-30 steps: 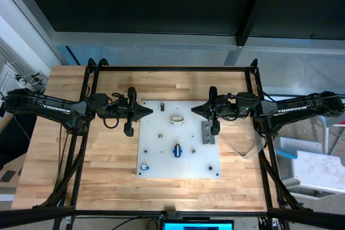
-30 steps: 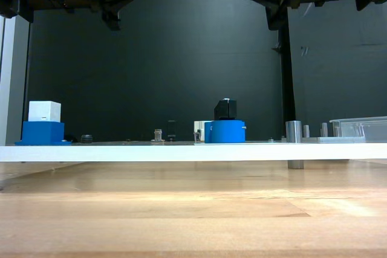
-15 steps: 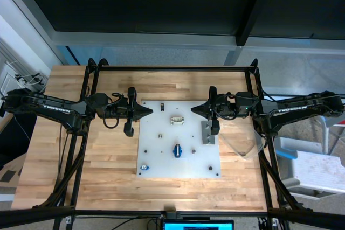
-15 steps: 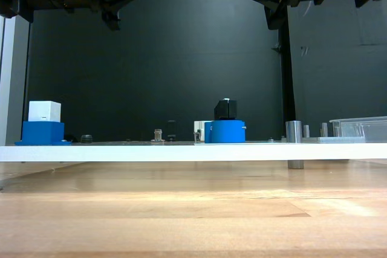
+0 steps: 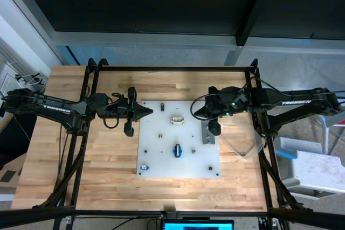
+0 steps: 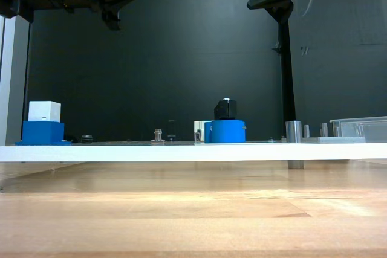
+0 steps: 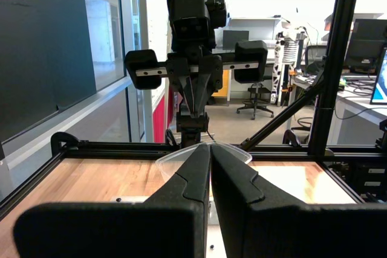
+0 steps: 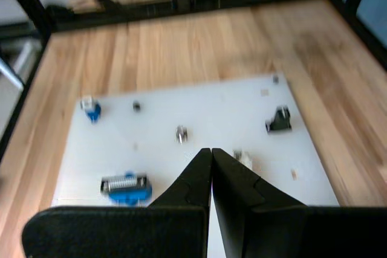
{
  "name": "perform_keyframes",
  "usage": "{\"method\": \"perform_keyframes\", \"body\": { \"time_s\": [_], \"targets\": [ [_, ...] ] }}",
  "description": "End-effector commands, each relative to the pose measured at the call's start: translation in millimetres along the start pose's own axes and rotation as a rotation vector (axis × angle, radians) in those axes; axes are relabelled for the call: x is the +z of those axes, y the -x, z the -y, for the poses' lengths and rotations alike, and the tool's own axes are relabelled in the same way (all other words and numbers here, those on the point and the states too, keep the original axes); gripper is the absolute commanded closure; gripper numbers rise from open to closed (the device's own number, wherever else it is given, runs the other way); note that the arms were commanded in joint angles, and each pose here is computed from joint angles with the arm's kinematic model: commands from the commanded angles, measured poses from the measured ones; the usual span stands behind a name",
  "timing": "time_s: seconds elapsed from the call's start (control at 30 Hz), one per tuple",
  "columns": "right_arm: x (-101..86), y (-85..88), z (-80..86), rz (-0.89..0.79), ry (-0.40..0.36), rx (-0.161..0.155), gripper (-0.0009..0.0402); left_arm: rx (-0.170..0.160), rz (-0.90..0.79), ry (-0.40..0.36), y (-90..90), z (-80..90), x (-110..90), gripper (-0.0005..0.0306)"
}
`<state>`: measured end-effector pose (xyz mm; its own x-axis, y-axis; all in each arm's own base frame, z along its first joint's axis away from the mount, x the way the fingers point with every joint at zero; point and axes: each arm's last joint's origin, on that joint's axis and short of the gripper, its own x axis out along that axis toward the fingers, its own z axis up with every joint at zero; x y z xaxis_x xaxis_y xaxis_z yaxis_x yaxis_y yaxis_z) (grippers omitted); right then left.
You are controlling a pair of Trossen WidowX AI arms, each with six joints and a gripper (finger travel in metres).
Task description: Pick the 16mm cylinder and place it in the container
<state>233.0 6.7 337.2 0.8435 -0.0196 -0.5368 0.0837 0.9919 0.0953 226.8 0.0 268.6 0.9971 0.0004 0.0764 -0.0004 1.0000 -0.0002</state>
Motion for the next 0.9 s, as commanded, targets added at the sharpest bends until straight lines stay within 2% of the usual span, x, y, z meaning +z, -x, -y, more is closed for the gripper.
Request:
{"method": "perform_keyframes", "body": {
  "time_s": [0.03,0.5,0.9],
  "targets": [
    [10.5,-1.4,-2.0,-0.083,0.005,-0.011,0.0393,0.000,0.000,0.000,0.0,-0.1,0,0.0300],
    [37.6,-24.6,-9.4,-0.413,0.035,-0.052,0.0393,0.000,0.000,0.000,0.0,0.0,0,0.0300],
    [39.8,-38.9,-13.8,-0.609,0.068,-0.068,0.0393,0.000,0.000,0.000,0.0,-0.1,0,0.0300]
  ]
}}
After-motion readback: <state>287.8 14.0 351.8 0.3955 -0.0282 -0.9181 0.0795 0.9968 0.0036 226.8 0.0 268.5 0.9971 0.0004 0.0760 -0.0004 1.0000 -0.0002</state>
